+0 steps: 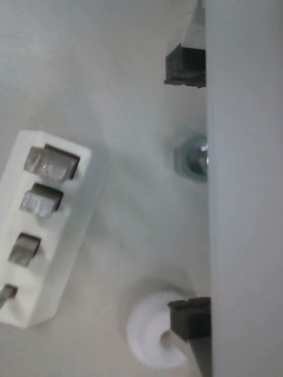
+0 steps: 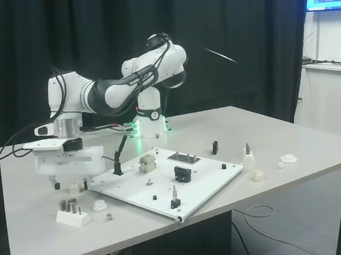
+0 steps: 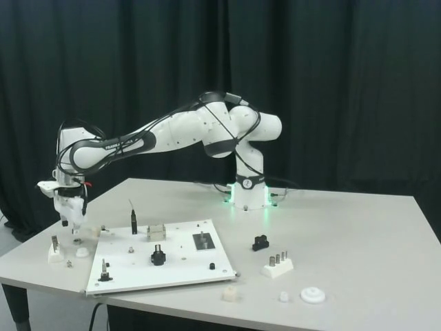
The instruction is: Pick bolt 4.
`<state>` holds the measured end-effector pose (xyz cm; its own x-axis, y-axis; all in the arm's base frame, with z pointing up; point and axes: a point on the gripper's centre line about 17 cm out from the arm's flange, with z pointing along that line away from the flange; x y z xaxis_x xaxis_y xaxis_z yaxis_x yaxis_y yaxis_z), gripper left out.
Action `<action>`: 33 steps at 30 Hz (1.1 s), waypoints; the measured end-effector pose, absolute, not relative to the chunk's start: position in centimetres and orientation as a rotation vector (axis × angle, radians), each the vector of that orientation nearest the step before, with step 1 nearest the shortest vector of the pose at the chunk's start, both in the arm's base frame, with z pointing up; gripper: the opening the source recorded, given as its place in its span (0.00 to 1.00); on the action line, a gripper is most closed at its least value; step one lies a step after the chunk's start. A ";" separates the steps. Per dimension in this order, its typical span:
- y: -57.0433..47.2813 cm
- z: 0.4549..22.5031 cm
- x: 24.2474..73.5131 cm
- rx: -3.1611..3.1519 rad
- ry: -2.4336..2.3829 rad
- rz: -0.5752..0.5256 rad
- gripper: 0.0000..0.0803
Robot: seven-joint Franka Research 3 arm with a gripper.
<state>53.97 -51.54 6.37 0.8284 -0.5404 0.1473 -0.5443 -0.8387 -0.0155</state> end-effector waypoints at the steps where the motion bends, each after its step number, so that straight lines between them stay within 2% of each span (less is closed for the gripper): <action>1: -51.7 6.2 53.8 2.982 -0.870 0.221 1.00; 19: -52.2 2.8 52.6 3.050 -0.762 0.164 1.00; 33: -51.9 1.5 51.7 3.088 -0.643 0.063 1.00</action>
